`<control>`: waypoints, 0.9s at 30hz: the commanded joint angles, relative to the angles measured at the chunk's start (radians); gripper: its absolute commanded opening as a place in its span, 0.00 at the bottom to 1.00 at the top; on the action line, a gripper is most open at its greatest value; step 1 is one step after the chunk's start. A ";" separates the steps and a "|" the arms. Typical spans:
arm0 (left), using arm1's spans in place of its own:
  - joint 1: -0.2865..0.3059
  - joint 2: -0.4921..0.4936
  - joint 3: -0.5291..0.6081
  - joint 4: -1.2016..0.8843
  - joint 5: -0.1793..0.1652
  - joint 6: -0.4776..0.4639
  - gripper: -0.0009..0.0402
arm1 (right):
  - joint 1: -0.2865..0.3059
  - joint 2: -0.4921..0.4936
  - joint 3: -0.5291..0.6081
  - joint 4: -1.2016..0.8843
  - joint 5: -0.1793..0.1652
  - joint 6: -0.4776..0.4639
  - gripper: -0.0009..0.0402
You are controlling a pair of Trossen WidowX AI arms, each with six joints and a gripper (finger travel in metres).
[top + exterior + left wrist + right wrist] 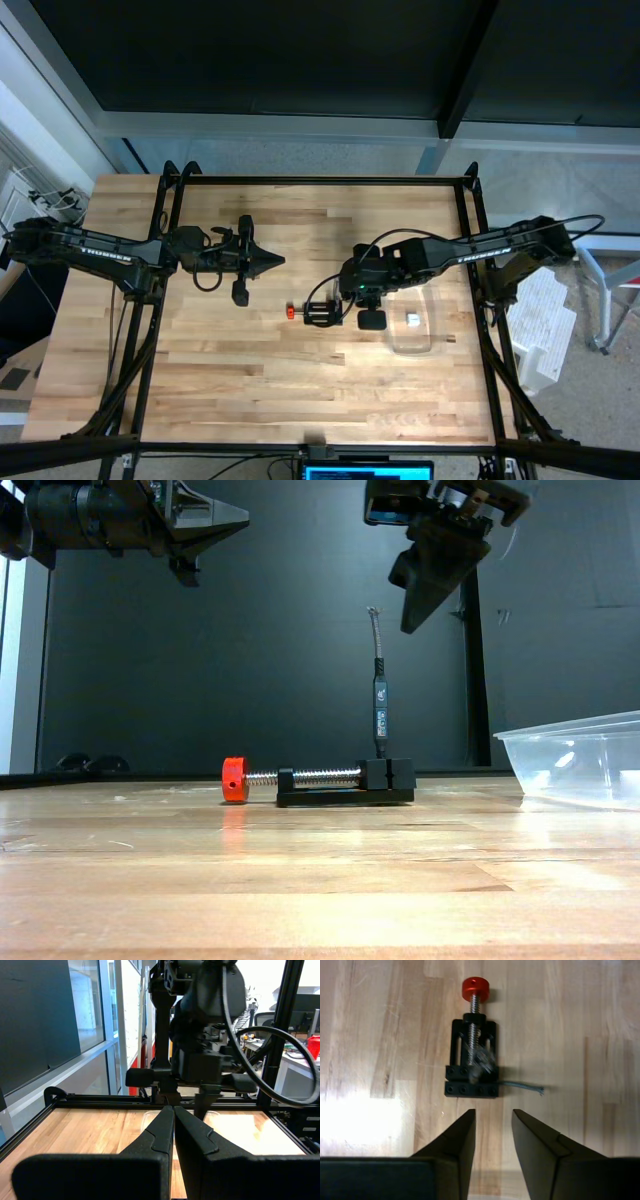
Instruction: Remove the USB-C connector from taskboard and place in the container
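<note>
The taskboard [345,783] is a small black vise with a red-orange knob [234,780], lying on the wooden table [250,370]. The USB-C connector [381,708] stands upright in its jaw end, a thin grey wire sticking up from it. My right gripper [410,625] hangs open well above it, slightly to the container's side. The right wrist view looks straight down on the taskboard [472,1067] and connector [479,1062], just beyond the gripper [493,1116]. The clear container [412,325] lies right of the taskboard [322,313]. My left gripper [278,261] is shut, parked high at the left.
A small white cube [412,319] lies inside the container. A black frame [470,230] borders the table. In the left wrist view the right arm [205,1025] fills the space beyond the left gripper [173,1109].
</note>
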 commanded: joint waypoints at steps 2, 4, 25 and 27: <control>0.000 0.000 0.000 0.000 0.000 0.000 0.02 | 0.008 0.057 0.055 -0.019 0.000 0.014 0.34; 0.000 0.000 0.000 0.000 0.000 0.000 0.02 | 0.009 0.075 0.071 -0.029 0.000 0.017 0.36; 0.000 0.000 0.000 0.000 0.000 0.000 0.02 | 0.011 0.191 0.100 -0.005 0.026 0.041 0.39; 0.000 0.000 0.000 0.001 0.000 0.000 0.02 | 0.011 0.192 0.100 -0.003 0.022 0.041 0.39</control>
